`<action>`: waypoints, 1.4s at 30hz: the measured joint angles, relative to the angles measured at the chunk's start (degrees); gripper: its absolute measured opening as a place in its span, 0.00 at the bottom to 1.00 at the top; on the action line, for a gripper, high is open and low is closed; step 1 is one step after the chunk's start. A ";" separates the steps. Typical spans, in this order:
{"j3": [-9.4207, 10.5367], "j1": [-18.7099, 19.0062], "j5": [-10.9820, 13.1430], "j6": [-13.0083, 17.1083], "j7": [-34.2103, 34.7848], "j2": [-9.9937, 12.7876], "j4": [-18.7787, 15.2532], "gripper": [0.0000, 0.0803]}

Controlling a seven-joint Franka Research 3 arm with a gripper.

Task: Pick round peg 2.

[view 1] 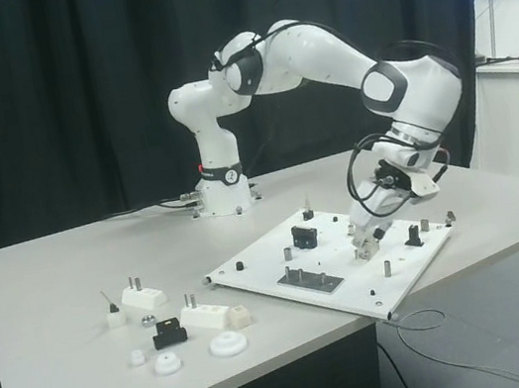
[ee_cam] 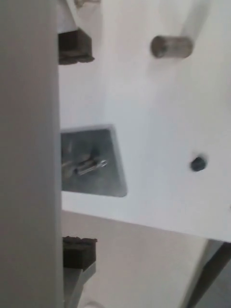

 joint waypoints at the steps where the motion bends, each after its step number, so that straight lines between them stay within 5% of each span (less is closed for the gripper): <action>1: 0.00 -0.09 -0.26 -0.47 -0.09 -0.09 0.00 1.00; 21: 2.53 -6.44 -6.62 -9.95 -4.96 -2.24 -0.03 1.00; 42: 1.84 -15.01 -6.82 -11.42 -12.55 -2.53 -1.25 1.00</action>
